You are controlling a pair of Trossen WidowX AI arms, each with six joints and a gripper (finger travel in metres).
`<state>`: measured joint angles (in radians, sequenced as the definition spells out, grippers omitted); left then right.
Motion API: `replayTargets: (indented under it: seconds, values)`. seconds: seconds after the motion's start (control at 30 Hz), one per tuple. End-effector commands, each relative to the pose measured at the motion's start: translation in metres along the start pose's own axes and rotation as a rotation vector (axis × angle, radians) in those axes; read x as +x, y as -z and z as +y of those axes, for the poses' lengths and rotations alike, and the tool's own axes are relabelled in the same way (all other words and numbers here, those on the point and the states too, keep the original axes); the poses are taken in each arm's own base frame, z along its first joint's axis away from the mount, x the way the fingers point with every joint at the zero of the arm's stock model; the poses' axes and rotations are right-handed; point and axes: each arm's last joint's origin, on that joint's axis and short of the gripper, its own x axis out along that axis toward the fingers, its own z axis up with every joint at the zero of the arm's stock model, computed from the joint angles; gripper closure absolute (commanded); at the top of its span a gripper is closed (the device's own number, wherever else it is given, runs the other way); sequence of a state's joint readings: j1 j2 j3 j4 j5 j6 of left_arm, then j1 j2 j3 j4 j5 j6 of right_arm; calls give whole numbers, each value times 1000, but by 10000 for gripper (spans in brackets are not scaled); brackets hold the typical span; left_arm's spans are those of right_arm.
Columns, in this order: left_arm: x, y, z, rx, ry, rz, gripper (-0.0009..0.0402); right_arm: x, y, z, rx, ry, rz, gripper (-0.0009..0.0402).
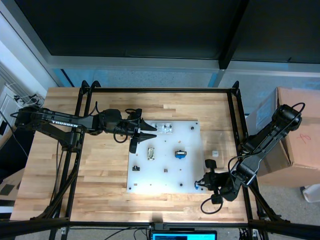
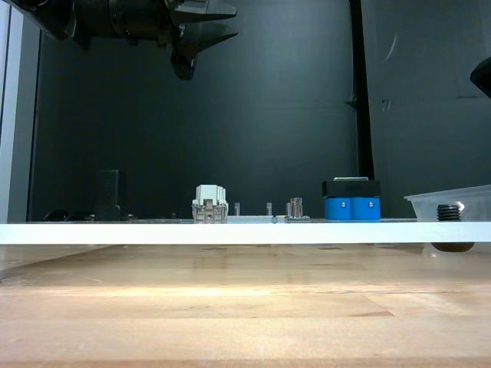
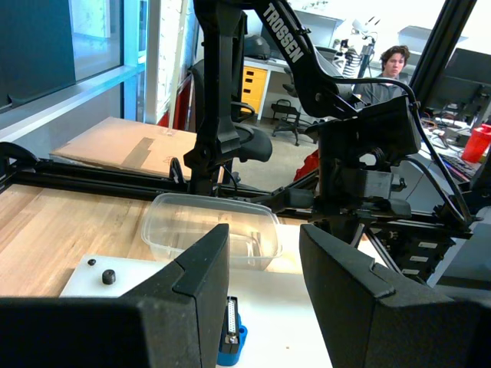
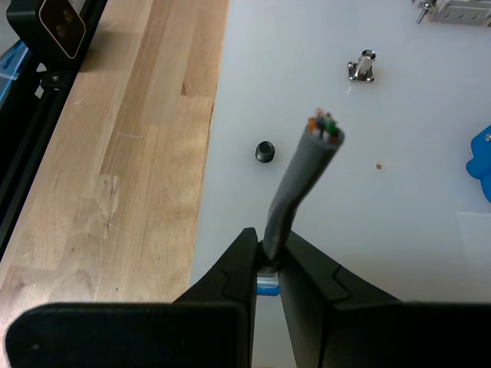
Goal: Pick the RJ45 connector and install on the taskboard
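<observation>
The RJ45 connector (image 4: 267,284) is a small clear plug with a short grey cable stub (image 4: 301,178) that ends in cut coloured wires. My right gripper (image 4: 268,249) is shut on it at the foot of the stub. The plug stands upright on a blue piece (image 1: 197,185) at the near right corner of the white task board (image 1: 165,182). I cannot tell how deep it sits. The right gripper (image 1: 204,183) is low over that corner. My left gripper (image 1: 144,132) hangs open and holds nothing, high above the board's far left part, as the low view (image 2: 201,27) also shows.
The board carries a silver mount (image 1: 163,128), a grey connector block (image 1: 150,152), a blue block (image 1: 180,154) and a black knob (image 4: 265,152). A clear plastic tub (image 3: 211,230) sits beside the board. A cardboard box (image 1: 295,135) stands off the table's right edge.
</observation>
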<state>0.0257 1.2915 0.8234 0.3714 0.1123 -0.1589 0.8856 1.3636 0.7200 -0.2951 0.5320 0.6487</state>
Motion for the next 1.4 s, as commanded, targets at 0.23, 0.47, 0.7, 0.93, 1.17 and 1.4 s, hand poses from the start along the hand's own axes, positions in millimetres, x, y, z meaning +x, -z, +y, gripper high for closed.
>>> replayTargets:
  seconds: [0.23, 0.47, 0.7, 0.93, 1.17, 1.4]
  values:
    - [0, 0, 0, 0, 0, 0, 271, 5, 9, -1, 5, 13, 28, 393]
    - [0, 0, 0, 0, 0, 0, 271, 12, 17, -2, -9, 26, 44, 393]
    - [0, 0, 0, 0, 0, 0, 271, 11, 16, -2, -7, 17, 46, 393]
    - [0, 0, 0, 0, 0, 0, 271, 10, 13, 0, 1, -3, 46, 372]
    - [0, 0, 0, 0, 0, 0, 271, 9, 10, 1, 10, -9, 39, 305]
    - [0, 0, 0, 0, 0, 0, 271, 0, 0, 1, 9, -12, 44, 269]
